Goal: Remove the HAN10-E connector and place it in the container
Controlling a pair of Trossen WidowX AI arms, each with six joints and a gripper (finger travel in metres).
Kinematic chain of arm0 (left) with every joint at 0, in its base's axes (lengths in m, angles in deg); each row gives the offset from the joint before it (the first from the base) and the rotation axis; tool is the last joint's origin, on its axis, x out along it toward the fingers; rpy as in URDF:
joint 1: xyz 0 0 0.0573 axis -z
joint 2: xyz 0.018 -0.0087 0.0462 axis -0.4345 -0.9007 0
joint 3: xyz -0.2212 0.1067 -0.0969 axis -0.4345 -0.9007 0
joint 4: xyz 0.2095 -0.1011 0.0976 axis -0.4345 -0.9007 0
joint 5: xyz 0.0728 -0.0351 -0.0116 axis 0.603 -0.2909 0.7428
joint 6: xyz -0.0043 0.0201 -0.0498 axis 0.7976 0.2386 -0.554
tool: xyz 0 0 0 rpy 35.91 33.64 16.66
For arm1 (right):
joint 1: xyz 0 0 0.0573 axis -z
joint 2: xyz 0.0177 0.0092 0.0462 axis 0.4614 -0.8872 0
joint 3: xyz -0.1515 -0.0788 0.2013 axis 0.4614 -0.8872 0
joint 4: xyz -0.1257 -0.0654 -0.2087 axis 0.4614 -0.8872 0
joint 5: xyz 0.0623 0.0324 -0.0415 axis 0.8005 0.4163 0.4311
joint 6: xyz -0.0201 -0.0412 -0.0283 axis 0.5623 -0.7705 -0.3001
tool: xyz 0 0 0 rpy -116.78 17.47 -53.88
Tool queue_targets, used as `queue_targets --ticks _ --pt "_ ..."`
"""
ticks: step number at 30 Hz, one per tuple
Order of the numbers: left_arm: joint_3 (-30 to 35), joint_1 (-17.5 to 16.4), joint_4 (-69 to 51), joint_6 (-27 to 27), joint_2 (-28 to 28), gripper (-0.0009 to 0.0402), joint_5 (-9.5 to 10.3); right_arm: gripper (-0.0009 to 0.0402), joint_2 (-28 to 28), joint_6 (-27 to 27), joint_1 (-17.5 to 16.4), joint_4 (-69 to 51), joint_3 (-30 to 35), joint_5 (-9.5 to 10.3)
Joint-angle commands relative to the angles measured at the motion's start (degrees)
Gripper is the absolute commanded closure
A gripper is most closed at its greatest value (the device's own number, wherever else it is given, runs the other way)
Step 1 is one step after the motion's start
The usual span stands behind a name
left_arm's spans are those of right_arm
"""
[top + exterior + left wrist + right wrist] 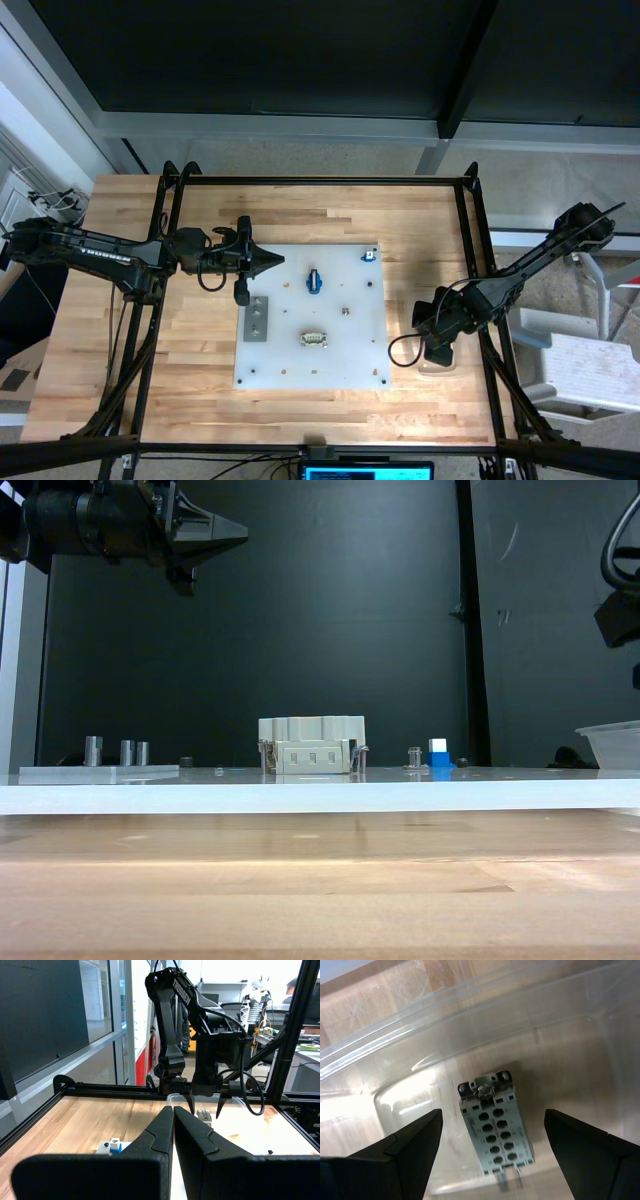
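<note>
Container (610, 742) cut off at low view's right edge, nearly hidden under right gripper (205, 1109) in high view. Left gripper (238, 527) over board (350, 290), arm cut off.

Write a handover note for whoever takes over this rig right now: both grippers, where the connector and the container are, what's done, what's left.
Left gripper: jaws shut, holding nothing, raised over the far-left part of the task board.
Right gripper: jaws open, directly above the container at the table's right side.
HAN10-E connector: lying flat on the container floor, between the open jaws and touched by neither.
Done: connector is off the board and in the container.
Left: probably only lifting the right arm clear. A beige housing sits on the board.
</note>
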Motion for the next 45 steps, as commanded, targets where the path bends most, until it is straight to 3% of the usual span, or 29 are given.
queue_targets --ticks 1,23,45 --pt "0.0 0.0 0.0 0.0 0.0 0.0393 0.0 0.011 0.9 -0.9 0.0 -2.2 1.9 0.07" --pt "0.0 0.0 0.0 0.0 0.0 0.0393 -0.02 0.0148 4.6 -0.9 -0.1 -14.3 12.5 -0.02" --pt "0.0 0.0 0.0 0.0 0.0 0.0393 -0.02 0.0158 4.6 -0.9 -0.1 -14.4 11.7 0.04"
